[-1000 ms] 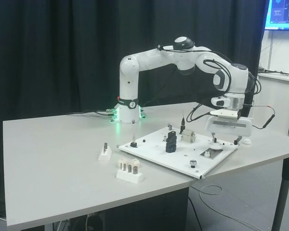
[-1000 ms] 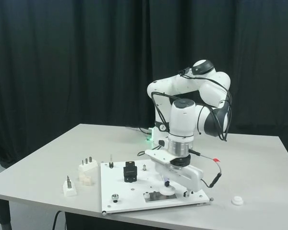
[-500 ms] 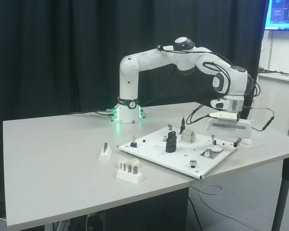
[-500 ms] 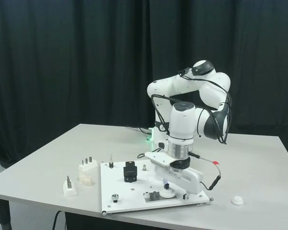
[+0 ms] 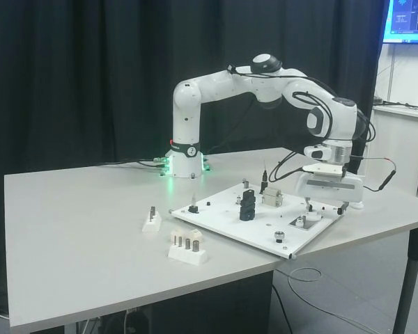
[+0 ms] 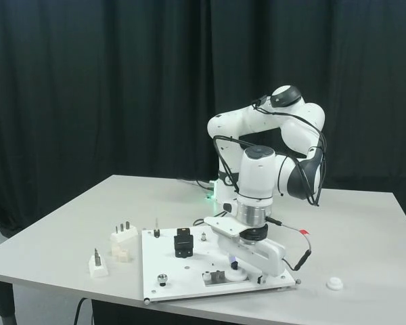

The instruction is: Insert large gear.

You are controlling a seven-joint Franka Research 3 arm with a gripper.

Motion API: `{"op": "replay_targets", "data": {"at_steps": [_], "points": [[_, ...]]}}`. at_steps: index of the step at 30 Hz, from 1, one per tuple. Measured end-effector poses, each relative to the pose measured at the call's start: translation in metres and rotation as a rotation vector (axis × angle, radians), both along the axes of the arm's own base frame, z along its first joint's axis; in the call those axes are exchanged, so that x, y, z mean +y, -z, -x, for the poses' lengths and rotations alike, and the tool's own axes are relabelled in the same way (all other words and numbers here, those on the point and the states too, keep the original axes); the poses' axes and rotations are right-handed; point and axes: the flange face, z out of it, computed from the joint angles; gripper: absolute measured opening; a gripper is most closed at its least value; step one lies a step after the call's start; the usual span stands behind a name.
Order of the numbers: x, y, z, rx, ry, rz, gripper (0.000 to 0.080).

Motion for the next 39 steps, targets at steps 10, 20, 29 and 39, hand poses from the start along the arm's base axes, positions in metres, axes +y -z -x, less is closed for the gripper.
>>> {"op": "replay_targets", "data": {"at_steps": [10,20,29,39], "points": [[0.001,-0.001,0.000,-0.003,-0.010,-0.004,0.0800],[0.002,-0.018,0.000,0.000,-0.014,-0.019,0.0800],[0.002,-0.040,0.004,0.025,-0.009,-0.023,0.0800],[0.003,-0.047,0.005,0.026,-0.010,-0.024,0.0800]]}}
